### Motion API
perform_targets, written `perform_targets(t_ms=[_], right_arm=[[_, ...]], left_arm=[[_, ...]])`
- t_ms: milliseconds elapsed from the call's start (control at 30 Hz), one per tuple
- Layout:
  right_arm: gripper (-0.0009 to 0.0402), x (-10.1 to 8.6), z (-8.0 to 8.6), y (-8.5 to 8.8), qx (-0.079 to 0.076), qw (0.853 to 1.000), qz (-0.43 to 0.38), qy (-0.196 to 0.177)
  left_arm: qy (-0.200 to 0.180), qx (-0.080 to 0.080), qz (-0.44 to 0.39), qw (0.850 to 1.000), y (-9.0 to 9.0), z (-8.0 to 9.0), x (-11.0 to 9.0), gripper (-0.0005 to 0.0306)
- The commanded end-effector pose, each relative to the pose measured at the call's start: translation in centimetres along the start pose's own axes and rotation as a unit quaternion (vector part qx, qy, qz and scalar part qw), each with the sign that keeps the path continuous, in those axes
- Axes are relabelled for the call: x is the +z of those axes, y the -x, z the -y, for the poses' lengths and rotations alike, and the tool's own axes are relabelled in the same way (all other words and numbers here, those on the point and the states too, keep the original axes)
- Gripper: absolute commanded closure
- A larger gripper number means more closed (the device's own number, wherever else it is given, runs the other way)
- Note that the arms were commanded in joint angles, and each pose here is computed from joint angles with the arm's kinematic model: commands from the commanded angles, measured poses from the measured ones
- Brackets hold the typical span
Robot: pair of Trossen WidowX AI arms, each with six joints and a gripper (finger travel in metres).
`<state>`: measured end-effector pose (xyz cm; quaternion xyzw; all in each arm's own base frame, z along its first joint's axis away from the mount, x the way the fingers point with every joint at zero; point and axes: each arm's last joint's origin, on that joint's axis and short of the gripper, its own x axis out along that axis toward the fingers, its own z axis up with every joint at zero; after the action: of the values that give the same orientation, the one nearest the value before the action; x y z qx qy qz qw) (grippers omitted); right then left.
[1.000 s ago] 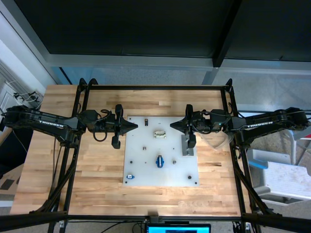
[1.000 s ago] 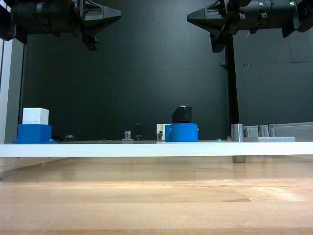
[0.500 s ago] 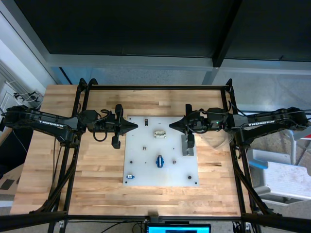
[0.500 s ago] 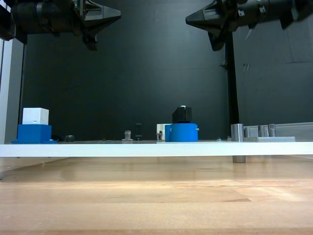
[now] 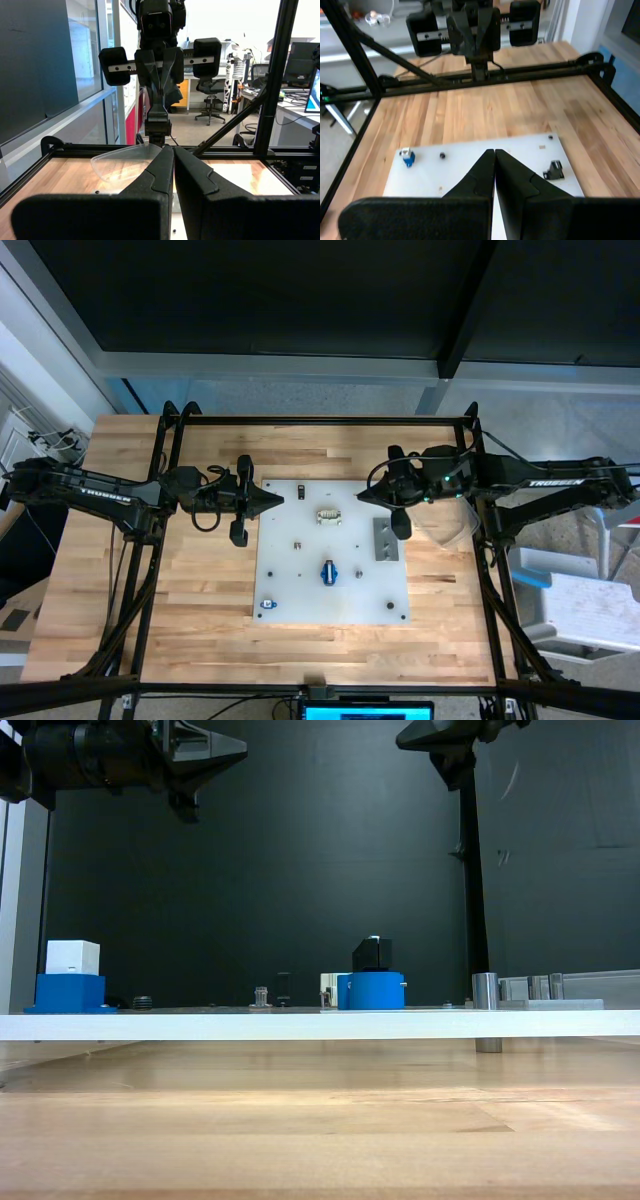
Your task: Pick the 16mm cylinder and place it in the container
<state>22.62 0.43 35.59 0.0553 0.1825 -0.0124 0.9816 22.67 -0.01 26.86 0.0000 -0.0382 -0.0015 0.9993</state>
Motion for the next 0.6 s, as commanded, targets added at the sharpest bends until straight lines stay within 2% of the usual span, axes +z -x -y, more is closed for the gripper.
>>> perform_targets(t_ms=[33, 400, 600], right_arm=[[0.0393, 0.45, -0.05, 0.44, -0.003, 1.000, -0.022, 0.000], [0.0393, 1.29, -0.21, 0.32, -0.019, 0.988, -0.154, -0.004], [0.0393, 1.06, -0.58, -0.26, -0.018, 0.977, -0.211, 0.002]], left_arm=[[0.000, 0.000, 0.000, 1.000, -0.01, 0.00, 0.00, 0.0300], [0.000, 0.000, 0.000, 1.000, -0.01, 0.00, -0.01, 0.0300], [0.000, 0.000, 0.000, 1.000, -0.01, 0.00, 0.00, 0.0300]])
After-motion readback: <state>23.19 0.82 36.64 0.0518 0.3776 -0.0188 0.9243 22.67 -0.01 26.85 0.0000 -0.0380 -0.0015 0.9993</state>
